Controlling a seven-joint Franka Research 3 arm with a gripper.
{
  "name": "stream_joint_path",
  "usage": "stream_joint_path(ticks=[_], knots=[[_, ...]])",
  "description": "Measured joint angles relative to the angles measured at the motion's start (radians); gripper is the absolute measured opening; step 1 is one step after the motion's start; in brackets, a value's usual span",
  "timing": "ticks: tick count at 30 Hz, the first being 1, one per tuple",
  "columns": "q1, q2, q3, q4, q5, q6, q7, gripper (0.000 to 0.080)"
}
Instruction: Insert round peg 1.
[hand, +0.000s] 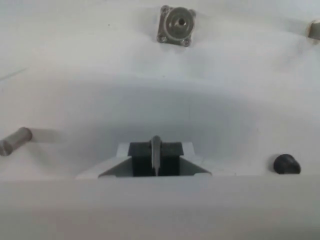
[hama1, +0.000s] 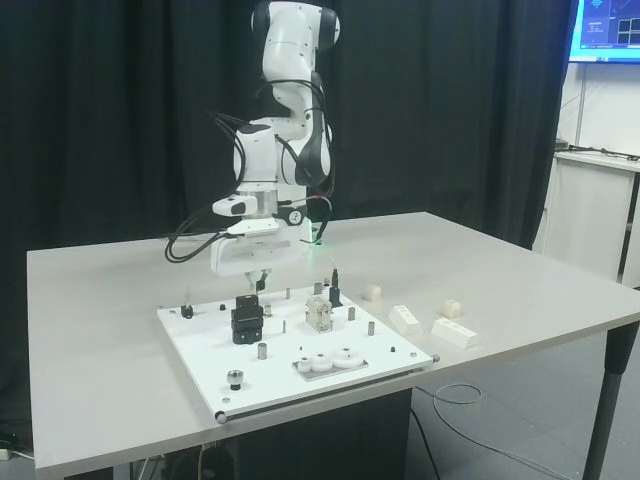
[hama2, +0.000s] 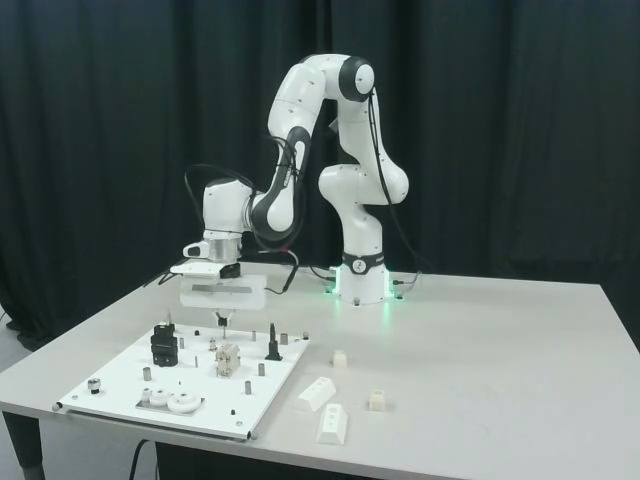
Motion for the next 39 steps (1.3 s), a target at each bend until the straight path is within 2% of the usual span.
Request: stream_joint_path(ticks=[39], knots=[[0.000,0.003,-0.007,0.000,0.000,0.006,-0.014,0.0031]])
